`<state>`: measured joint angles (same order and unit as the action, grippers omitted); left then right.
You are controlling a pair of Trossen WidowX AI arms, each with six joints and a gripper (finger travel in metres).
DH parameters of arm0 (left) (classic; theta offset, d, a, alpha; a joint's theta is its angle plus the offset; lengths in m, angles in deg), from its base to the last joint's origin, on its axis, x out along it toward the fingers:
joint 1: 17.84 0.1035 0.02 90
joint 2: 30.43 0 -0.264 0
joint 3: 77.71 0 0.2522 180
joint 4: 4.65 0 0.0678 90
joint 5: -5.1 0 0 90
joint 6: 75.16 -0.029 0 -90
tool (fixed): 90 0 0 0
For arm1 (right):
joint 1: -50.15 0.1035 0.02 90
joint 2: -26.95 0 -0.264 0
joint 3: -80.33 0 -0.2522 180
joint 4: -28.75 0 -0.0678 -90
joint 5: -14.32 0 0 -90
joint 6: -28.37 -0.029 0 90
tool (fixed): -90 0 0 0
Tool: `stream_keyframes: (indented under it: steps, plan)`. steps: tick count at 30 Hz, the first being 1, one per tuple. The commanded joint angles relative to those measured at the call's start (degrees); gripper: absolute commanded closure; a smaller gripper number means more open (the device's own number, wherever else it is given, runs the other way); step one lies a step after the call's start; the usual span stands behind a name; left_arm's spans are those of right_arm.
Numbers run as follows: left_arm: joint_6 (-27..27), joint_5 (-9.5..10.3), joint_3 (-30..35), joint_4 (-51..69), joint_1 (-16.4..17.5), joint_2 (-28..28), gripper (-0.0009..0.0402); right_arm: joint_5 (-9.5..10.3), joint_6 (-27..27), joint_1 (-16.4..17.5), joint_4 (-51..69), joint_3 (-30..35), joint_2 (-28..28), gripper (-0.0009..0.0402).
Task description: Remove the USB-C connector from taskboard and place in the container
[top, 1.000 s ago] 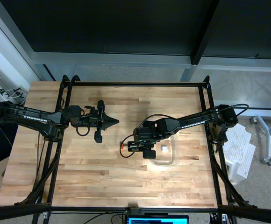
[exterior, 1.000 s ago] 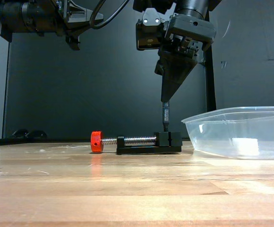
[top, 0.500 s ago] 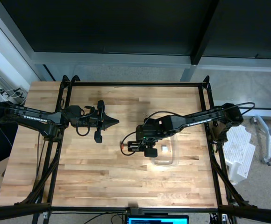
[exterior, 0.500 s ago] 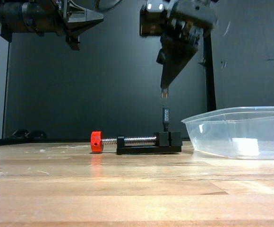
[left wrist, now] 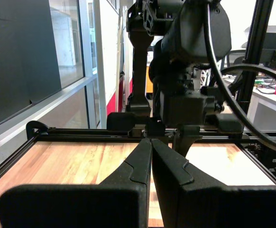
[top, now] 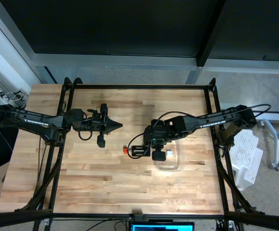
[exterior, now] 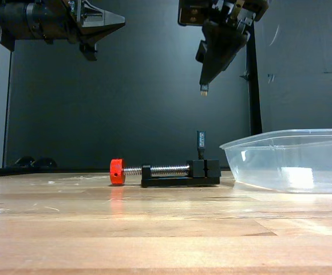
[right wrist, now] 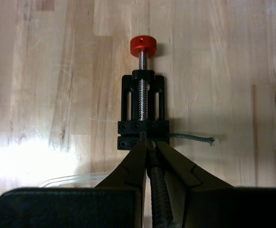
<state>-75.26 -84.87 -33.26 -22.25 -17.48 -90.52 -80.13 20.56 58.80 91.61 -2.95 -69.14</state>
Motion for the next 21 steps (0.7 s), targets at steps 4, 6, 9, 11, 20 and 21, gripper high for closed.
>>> stream_keyframes:
  steps: [4,6,9,11,20,21]
  plan:
    - [0.0,0.00,0.0,0.0,0.0,0.0,0.0393,0.00,0.0,0.0,0.0,0.0,0.0,0.0393]
    - [0.0,0.00,0.0,0.0,0.0,0.0,0.0393,0.00,0.0,0.0,0.1,-0.2,0.2,0.0393]
    - [0.0,0.00,0.0,-0.1,0.0,0.0,0.0393,-0.02,0.3,0.1,0.1,-1.5,1.4,0.0393]
    - [0.0,0.00,0.0,0.0,0.0,0.0,0.0393,-0.04,0.4,0.1,0.1,-2.8,2.5,0.0393]
    - [0.0,0.00,0.0,0.0,0.0,0.0,0.0393,-0.07,0.8,0.1,-0.1,-11.4,7.9,0.0393]
    - [0.0,0.00,0.0,0.0,0.0,0.0,0.0393,-0.07,0.8,0.1,-0.1,-12.4,8.5,0.0393]
